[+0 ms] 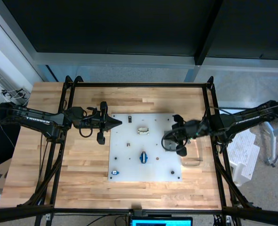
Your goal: Remove the 16mm cylinder and place in the container
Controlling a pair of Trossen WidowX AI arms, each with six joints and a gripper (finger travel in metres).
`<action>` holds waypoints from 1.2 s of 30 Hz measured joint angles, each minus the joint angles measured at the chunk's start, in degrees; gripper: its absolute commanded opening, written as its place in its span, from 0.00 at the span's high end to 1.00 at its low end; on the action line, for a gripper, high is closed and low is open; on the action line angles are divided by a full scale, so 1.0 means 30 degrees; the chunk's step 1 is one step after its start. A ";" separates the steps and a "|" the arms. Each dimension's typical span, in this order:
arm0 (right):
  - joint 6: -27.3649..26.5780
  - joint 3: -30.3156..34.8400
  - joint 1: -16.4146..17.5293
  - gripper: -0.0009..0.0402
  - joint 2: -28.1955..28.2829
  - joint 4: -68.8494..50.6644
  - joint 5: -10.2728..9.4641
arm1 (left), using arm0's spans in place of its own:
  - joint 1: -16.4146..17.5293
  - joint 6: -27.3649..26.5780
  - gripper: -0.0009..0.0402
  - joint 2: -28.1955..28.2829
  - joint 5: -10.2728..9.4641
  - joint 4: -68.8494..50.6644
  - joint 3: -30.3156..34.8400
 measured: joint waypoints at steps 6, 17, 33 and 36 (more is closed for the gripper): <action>-0.2142 0.0000 -0.2776 0.98 -0.0007 0.3636 -0.1209 | 0.0000 0.0000 0.98 -0.0007 0.0000 0.0000 0.0007; -0.2834 -0.1100 -0.4634 0.98 -0.0007 1.0841 -0.2412 | 0.0000 0.0000 0.98 0.0000 0.0000 0.0000 0.0000; -0.2142 -0.4007 -0.4495 0.98 -0.0007 1.5482 -0.2572 | 0.0000 0.0000 0.98 -0.0007 0.0000 0.0000 0.0000; -0.2106 -0.4255 -0.4488 0.98 -0.0007 1.5577 -0.2572 | 0.0000 0.0000 0.98 -0.0007 0.0000 0.0000 0.0000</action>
